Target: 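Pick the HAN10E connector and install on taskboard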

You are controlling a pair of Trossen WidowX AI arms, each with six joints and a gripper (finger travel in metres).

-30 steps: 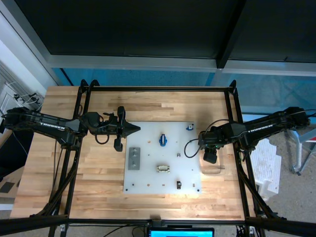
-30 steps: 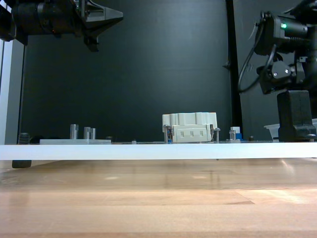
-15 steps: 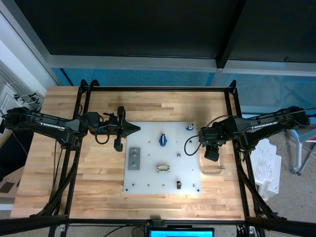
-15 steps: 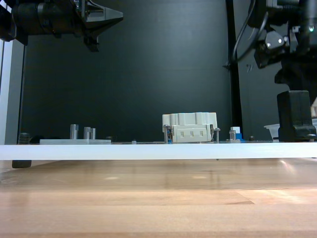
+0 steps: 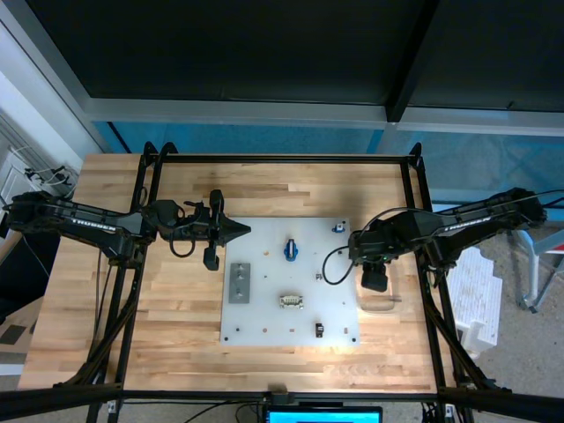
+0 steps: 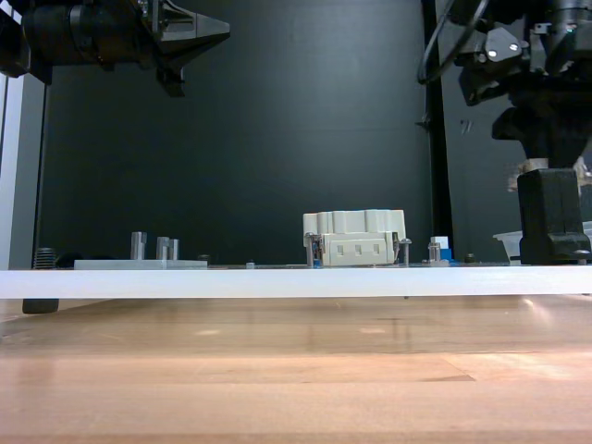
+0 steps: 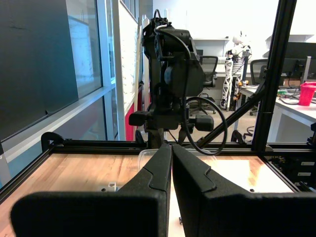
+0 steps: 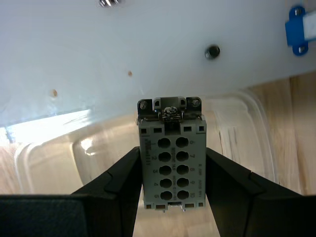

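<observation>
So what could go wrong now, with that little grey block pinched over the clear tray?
The right gripper pinches the small grey-beige HAN10E connector only by its sides, so it might slip or tilt. Tilted, it could jam at the beige flanged socket on the white taskboard. It could also clip the clear plastic tray. The left gripper, shut, hangs high over the board's left edge, likely harmless.

There were two grippers: the left gripper [image 5: 245, 229] above the edge of the one taskboard [image 5: 264, 319], the right gripper [image 5: 375, 282] over the one clear tray [image 5: 384, 306]. There was one HAN10E connector [image 8: 172, 168], one beige flanged socket [image 5: 292, 301], one grey metal block [image 5: 240, 282] and one blue piece [image 5: 290, 249].
</observation>
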